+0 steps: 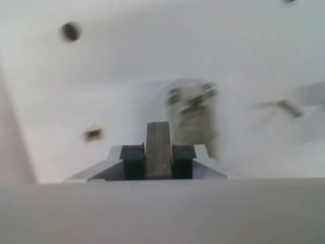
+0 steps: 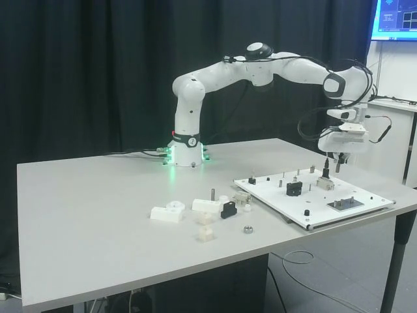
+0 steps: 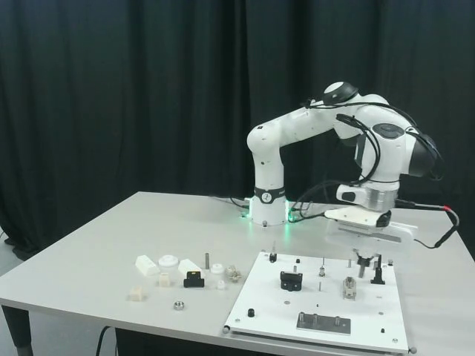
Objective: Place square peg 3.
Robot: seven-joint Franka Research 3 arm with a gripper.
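The table [image 2: 98, 195] carries the white arm [image 2: 260, 68], bolted at the far edge, its base ringed with green light. The arm reaches out in a high arch, then bends at the wrist so the gripper [image 3: 363, 261] points straight down above the far part of the white board [image 3: 260, 297]. In the wrist view the gripper [image 1: 158, 170] is clenched on the peg [image 1: 158, 147], which stands upright between the black pads [image 1: 132, 160] and hangs above the board [image 1: 101, 76], apart from it, near a pale block [image 1: 195, 117] fixed there. Small loose parts [image 2: 208, 212] lie on the table beside the board.
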